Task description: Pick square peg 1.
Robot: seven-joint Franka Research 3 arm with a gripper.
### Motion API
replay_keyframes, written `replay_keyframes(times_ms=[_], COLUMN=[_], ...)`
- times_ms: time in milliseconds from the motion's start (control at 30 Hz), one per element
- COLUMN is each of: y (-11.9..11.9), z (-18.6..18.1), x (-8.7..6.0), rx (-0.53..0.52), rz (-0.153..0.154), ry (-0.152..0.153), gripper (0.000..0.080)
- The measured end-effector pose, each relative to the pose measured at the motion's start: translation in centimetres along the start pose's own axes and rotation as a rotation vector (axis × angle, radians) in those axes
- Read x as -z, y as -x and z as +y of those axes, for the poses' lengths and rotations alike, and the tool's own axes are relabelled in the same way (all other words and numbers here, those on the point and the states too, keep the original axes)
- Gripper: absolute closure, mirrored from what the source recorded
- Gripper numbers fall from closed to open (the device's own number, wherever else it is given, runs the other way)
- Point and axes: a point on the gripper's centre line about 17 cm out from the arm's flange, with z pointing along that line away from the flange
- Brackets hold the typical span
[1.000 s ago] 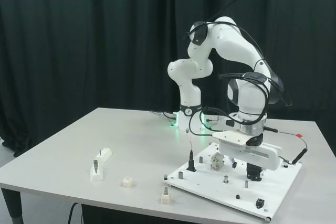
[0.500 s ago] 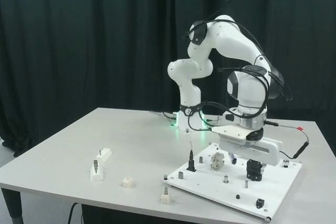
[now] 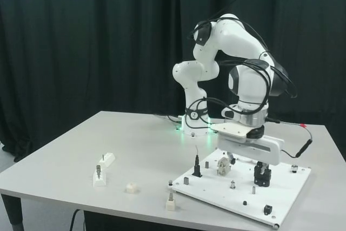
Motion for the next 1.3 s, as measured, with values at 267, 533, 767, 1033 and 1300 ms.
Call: replay_keyframes(times_ms=[267, 533, 767, 1033, 1300], y=[-2.1, -4.5, -6.3, -8.6, -10.4], z=[3.0, 7.4, 12.2, 19.4, 26.9], x=[1.0, 1.8, 2.4, 2.9, 2.3], rx=[0.041, 0.109, 0.161, 0.224, 0.282], rz=[0.005, -0.009, -0.047, -0.103, -0.144], ry=[0.029, 0.062, 0.069, 0.06, 0.039], gripper=[0.0003, 0.0003, 0.0003, 0.0003, 0.0003])
